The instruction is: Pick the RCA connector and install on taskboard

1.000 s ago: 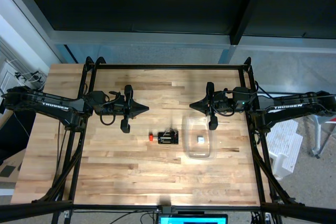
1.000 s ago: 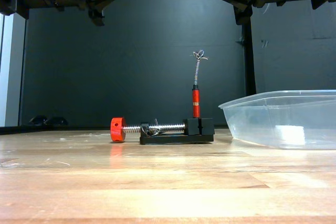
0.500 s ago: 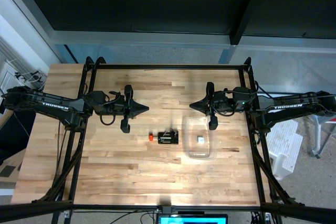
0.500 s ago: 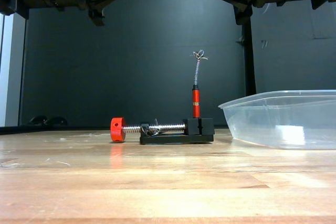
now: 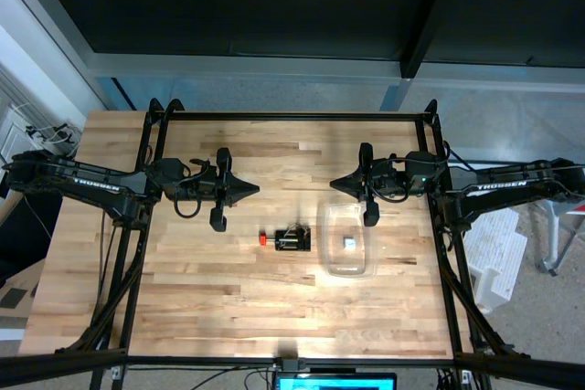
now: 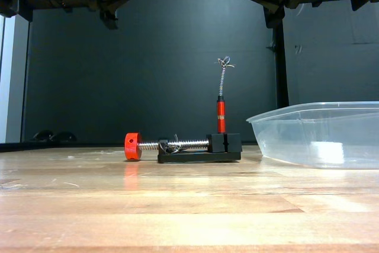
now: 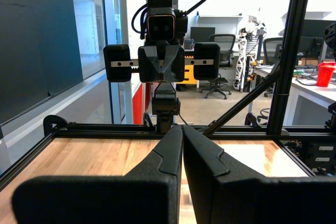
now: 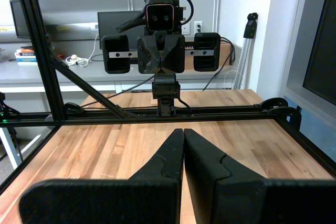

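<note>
While red cylindrical connector [image 6: 220, 115] stands unheld on black vise [image 6: 201, 150], left gripper [image 7: 182, 128] and right gripper [image 8: 184, 131] hang high either side, jaws together, empty.

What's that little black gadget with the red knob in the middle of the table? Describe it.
It is a small black vise lying flat on the bare wooden table, just left of the clear tray. A red knob caps a silvery threaded screw at its left end. At its right end a red connector stands upright, its braided cable rising free. Nothing holds it: the left pincer and right pincer hang shut high above, to either side.
</note>
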